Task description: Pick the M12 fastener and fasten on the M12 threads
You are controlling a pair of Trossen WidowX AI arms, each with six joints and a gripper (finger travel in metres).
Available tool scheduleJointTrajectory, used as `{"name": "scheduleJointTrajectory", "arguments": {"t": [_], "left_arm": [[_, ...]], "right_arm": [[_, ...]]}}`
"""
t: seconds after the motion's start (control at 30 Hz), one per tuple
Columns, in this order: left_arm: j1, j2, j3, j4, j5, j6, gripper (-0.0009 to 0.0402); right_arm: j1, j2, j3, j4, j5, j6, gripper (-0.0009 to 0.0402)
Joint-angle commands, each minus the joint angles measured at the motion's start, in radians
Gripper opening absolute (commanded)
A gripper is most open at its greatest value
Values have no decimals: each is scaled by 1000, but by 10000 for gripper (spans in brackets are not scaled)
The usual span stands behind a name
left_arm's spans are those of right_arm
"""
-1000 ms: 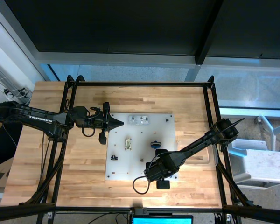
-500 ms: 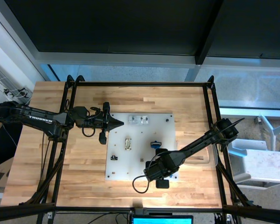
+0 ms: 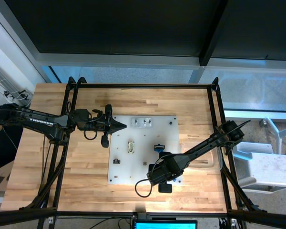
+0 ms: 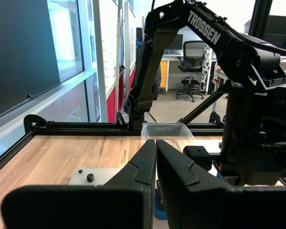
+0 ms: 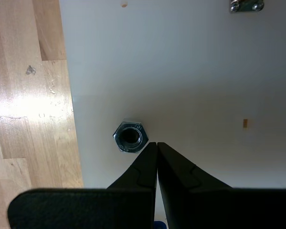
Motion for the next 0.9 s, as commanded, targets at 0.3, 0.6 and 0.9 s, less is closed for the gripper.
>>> {"name": "scheduleJointTrajectory", "arguments": {"t": [0.3,0.6,0.9], "left_arm": [[0,0,0,0,0,0,0],[0,0,0,0,0,0,0],[0,0,0,0,0,0,0]], "right_arm": [[0,-2,0,3,-235,-25,0],[1,-39,1,-39,-220,-43,0],[2,-32,0,-34,-19,31,0]]}}
